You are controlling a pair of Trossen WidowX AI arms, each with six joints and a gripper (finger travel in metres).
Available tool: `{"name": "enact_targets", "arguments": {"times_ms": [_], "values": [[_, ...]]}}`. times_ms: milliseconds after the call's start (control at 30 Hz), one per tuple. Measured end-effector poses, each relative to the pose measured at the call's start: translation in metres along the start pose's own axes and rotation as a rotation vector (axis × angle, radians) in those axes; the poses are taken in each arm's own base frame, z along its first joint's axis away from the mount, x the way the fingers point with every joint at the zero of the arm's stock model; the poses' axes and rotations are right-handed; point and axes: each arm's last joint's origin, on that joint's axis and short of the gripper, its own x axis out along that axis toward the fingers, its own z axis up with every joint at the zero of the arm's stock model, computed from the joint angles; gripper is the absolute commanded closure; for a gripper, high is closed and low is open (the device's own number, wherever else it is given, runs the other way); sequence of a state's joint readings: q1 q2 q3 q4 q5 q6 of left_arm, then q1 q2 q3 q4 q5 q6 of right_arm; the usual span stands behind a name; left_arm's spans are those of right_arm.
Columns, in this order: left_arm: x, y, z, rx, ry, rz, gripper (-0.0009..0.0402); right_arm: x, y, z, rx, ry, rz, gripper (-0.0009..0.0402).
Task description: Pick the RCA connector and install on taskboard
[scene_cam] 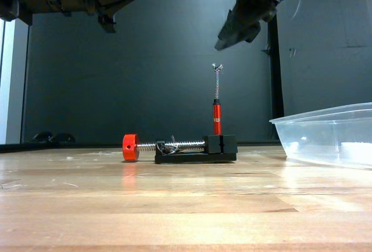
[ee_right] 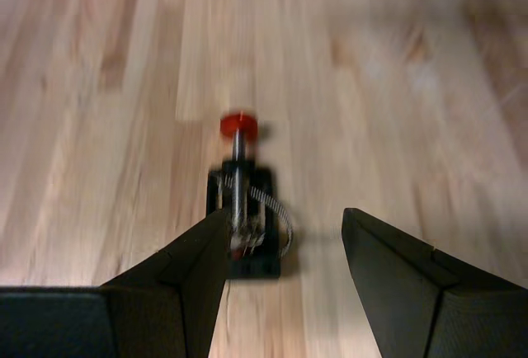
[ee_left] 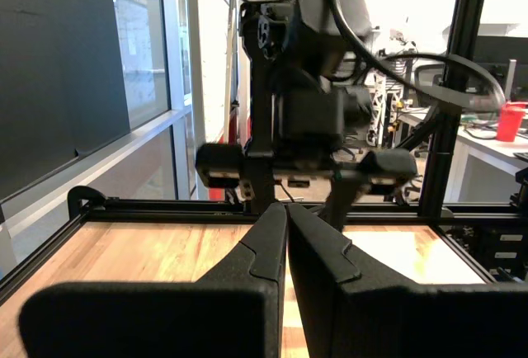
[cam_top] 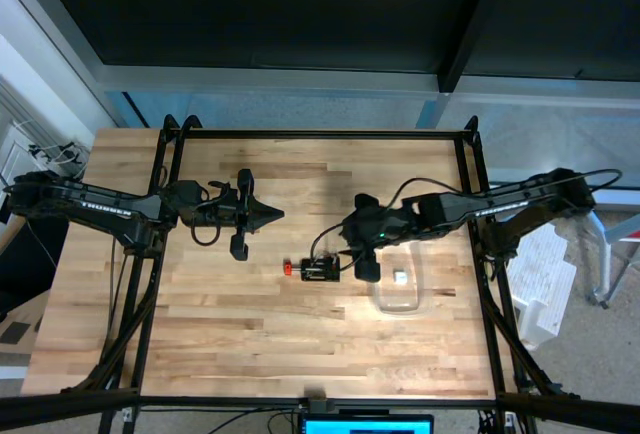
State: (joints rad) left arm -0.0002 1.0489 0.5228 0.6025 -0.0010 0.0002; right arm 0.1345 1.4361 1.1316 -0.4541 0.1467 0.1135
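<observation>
The taskboard [cam_top: 320,271] is a small black block with a red knob [scene_cam: 131,147] on a silvery screw, lying mid-table. A thin upright plug, the RCA connector [scene_cam: 216,115], stands on its right end, red below and a silvery coil above. My right gripper [scene_cam: 224,43] hangs open above and just right of that plug, touching nothing. In the right wrist view the taskboard [ee_right: 243,226] lies between and beyond my open right gripper [ee_right: 285,216]. My left gripper [cam_top: 272,216] is shut and empty, held high to the left of the taskboard, its closed left gripper [ee_left: 287,207] pointing toward the right arm.
A clear plastic tray [cam_top: 412,304] sits right of the taskboard with a small white cube [cam_top: 400,277] in it. The tray [scene_cam: 325,136] stands close to the block's right side. A black frame [cam_top: 320,134] rims the wooden table.
</observation>
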Motion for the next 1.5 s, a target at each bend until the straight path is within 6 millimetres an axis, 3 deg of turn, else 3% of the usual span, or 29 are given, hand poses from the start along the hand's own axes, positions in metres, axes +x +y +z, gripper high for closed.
{"name": "enact_targets", "arguments": {"times_ms": [633, 1500], "values": [[0.000, 0.000, 0.000, 0.000, 0.000, 0.000, 0.0393, -0.041, -0.026, -0.010, 0.037, -0.415, -0.032, 0.0290], [0.000, 0.000, 0.000, 0.000, 0.000, 0.000, 0.0393, -0.059, -0.032, -0.043, 0.039, -0.747, -0.010, 0.0389]]}}
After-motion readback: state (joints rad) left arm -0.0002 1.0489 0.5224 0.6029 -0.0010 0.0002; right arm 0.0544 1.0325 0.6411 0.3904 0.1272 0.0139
